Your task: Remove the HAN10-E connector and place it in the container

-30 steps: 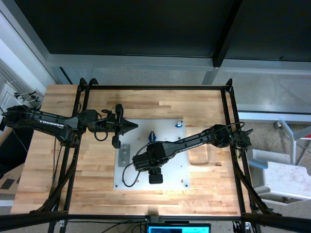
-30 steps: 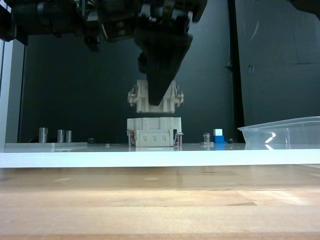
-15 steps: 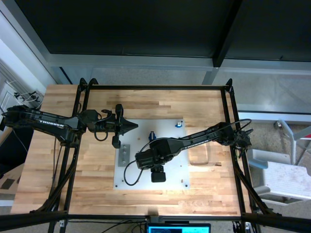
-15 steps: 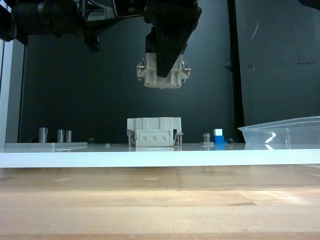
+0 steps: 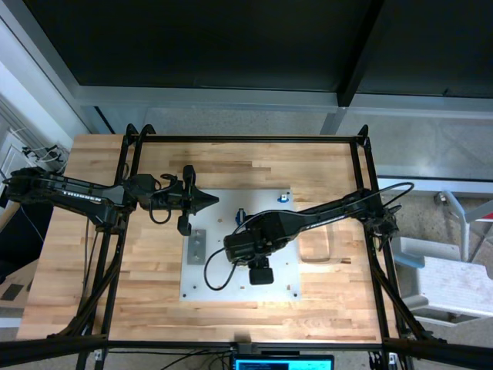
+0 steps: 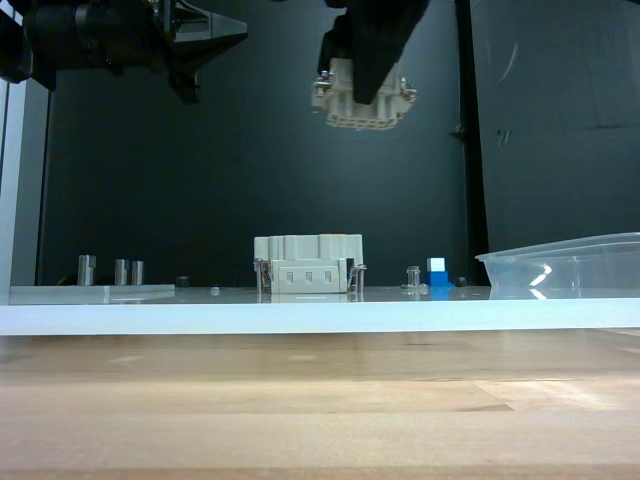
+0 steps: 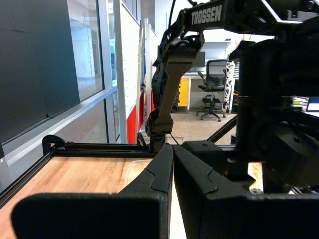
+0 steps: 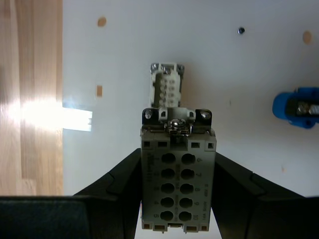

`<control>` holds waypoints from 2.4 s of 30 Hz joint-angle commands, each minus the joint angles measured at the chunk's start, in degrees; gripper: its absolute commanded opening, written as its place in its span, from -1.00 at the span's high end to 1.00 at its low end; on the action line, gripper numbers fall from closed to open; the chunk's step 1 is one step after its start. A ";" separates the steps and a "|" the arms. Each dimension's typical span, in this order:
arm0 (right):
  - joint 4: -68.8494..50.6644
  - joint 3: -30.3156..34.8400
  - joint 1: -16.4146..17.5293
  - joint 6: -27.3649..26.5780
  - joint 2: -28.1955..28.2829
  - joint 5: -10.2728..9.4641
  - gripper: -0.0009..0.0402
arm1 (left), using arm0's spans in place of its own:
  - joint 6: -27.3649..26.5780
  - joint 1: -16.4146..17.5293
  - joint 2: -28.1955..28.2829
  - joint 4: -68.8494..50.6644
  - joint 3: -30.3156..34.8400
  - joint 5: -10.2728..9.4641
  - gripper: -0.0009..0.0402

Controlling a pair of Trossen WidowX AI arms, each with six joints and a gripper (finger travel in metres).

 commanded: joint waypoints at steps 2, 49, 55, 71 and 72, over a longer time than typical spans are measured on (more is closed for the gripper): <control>0.68 -5.22 -0.22 0.02 -3.74 0.00 0.96 | 0.00 0.02 0.00 0.02 0.02 0.02 0.96; 10.12 -60.81 -13.64 5.11 -42.71 0.22 0.96 | 0.00 0.02 0.00 0.02 0.02 0.02 0.96; 14.73 -65.35 -14.21 9.79 -42.71 0.22 0.96 | 0.00 0.02 0.00 0.02 0.02 0.02 0.96; 25.11 -74.75 -14.19 15.65 -42.60 0.22 0.96 | 0.00 0.02 0.02 0.02 0.02 0.02 0.96; 25.57 -75.10 -14.16 15.63 -42.47 0.22 0.96 | 0.00 0.02 0.00 0.02 0.02 0.02 0.96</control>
